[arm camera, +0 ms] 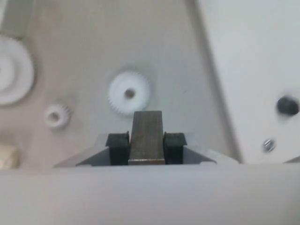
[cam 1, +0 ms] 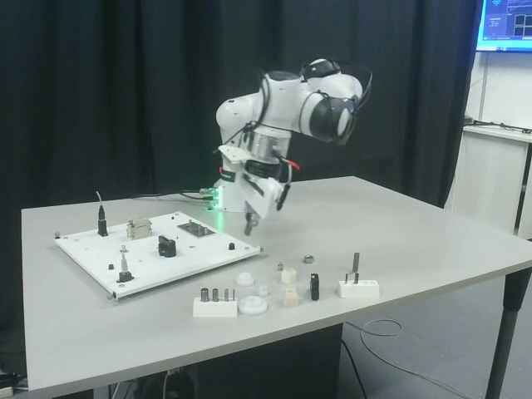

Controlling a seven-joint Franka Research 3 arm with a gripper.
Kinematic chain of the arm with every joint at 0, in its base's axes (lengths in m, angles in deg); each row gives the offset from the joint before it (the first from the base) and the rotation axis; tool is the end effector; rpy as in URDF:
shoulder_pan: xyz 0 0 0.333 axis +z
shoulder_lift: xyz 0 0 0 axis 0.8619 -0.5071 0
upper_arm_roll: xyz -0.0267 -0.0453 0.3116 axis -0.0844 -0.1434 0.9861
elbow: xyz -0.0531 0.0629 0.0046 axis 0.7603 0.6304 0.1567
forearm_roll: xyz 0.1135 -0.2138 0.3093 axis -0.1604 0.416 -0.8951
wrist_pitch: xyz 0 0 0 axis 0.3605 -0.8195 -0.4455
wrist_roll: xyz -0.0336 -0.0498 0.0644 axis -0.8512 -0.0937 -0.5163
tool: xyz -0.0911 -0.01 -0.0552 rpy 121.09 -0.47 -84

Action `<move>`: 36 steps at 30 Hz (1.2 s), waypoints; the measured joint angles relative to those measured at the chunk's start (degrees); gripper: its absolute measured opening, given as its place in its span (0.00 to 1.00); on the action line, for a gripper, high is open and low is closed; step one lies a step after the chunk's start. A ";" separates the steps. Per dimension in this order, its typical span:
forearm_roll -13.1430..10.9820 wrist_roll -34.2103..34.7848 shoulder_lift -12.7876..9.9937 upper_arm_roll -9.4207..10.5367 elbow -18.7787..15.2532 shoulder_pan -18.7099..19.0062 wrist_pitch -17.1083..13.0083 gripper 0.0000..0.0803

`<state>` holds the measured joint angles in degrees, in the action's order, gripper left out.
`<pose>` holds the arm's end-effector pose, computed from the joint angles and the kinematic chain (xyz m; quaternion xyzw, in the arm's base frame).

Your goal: Insert square peg 4.

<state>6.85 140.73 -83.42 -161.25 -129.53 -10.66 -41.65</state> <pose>0.5667 -0.2007 0.3169 0.3397 -0.9365 0.0471 0.0731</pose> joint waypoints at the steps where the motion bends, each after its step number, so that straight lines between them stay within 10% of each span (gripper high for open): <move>1: 0.00 -1.04 0.00 -0.23 -0.63 -0.01 0.00 0.19; 21: -0.12 -25.05 -0.01 -5.44 -15.32 -0.71 -2.80 0.19; 36: -3.00 -39.65 0.03 -6.37 -19.84 -7.15 -7.80 0.19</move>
<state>3.85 101.08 -83.39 -167.62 -149.37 -17.81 -49.44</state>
